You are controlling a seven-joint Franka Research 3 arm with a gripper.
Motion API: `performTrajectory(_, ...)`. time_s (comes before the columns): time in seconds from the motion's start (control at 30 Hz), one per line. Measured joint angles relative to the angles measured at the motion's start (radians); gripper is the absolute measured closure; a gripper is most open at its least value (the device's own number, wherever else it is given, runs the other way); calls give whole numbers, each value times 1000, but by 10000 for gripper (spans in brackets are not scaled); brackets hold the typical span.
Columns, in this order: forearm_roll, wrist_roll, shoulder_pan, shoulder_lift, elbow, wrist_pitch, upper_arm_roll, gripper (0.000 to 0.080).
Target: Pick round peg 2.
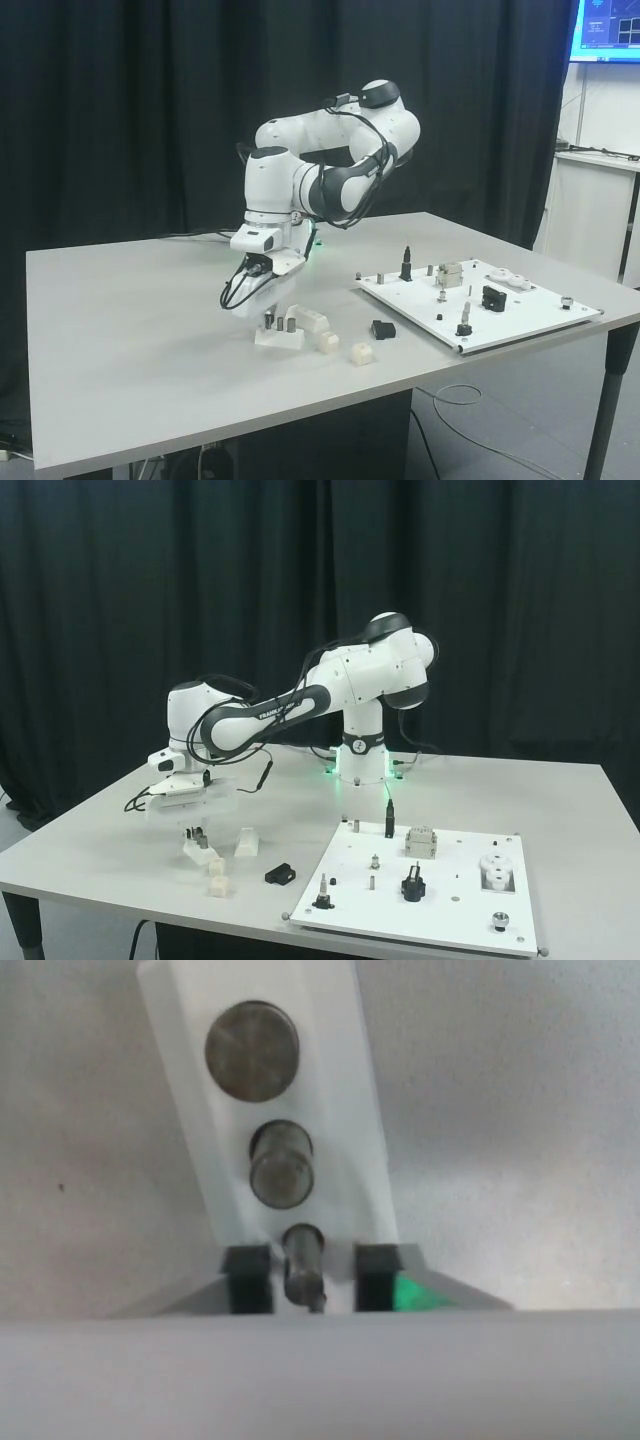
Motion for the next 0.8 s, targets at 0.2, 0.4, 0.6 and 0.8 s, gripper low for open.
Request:
performTrajectory(0.2, 1, 1, 5, 0, -3, 0, 0, 462)
performTrajectory(0.4, 1, 2, 8, 0, -4, 0, 0, 729)
performTrajectory(0.6, 2, 8, 9, 0, -7, 0, -1, 729)
performTrajectory(0.8, 2, 27, 14, 0, -15, -1, -5, 728)
